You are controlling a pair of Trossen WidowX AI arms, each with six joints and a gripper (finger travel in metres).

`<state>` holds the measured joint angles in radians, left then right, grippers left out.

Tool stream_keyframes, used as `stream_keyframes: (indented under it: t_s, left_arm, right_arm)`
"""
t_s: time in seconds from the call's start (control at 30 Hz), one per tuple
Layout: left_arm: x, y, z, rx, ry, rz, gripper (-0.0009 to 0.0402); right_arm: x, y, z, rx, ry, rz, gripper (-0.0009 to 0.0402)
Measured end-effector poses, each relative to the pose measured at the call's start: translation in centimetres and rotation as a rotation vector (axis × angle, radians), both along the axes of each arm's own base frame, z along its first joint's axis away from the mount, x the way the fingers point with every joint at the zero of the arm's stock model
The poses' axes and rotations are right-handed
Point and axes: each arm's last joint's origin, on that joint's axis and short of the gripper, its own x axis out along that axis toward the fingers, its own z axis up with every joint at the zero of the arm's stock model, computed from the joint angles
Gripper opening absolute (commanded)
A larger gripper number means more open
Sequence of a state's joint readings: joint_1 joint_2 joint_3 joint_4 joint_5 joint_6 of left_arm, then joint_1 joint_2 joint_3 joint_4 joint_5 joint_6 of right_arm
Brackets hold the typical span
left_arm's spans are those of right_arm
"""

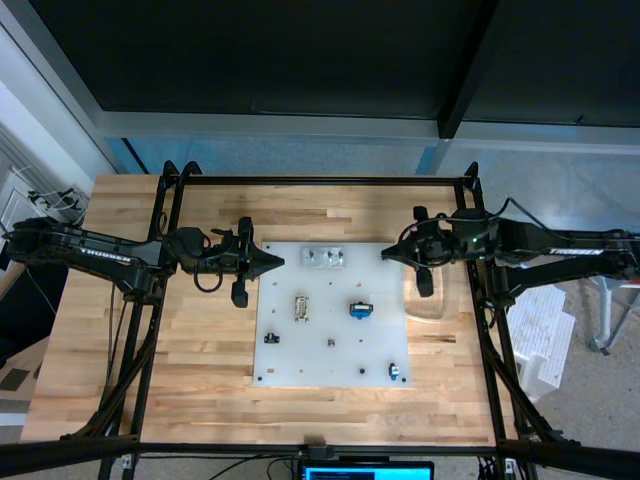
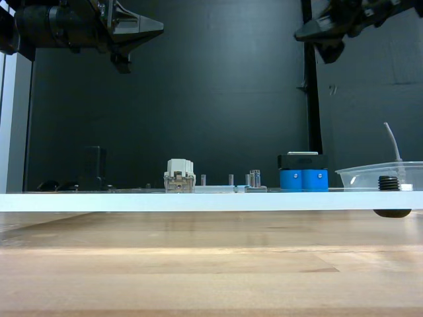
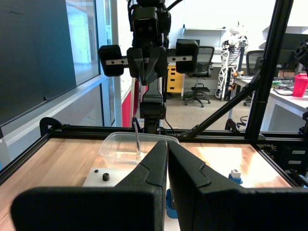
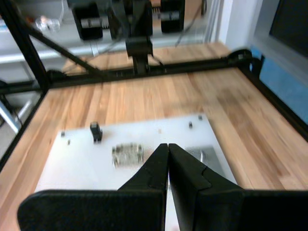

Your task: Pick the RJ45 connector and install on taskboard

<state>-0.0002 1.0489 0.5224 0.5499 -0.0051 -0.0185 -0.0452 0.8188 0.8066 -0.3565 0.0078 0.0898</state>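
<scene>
Left tool (image 1: 278,262): closed, empty, parked high at taskboard (image 1: 300,365) left edge.
Right tool (image 1: 387,253): closed, empty, high near dish (image 3: 109,144), probably staged for pickup.
RJ45 connector (image 3: 138,154): apparently in dish, right of taskboard.

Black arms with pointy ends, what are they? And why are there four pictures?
They are two robot arms, one at each side of a wooden table. Each ends in a pincer for grabbing. The left pincer and right pincer hang high up near the edges of the white taskboard, both shut and holding nothing. One picture looks down from above, one looks level along the table, and two come from cameras on the arms. Beside the board sits a clear dish with a thin white cable in it.
</scene>
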Motion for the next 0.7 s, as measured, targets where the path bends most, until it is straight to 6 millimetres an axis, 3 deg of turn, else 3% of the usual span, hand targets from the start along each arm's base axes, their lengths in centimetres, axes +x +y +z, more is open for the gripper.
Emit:
stream_keyframes:
  t_s: [0.4, 0.7]
  left_arm:
    - [0.0, 0.0, 0.0, 0.000, 0.000, 0.000, 0.0000]
    - [0.0, 0.0, 0.0, 0.000, 0.000, 0.000, 0.0000]
  right_arm:
    - [-2.9, 0.1, 1.2, 0.055, 0.304, -0.024, 0.0000]
    - [-5.1, 0.2, 0.1, 0.070, 0.561, -0.035, 0.0000]
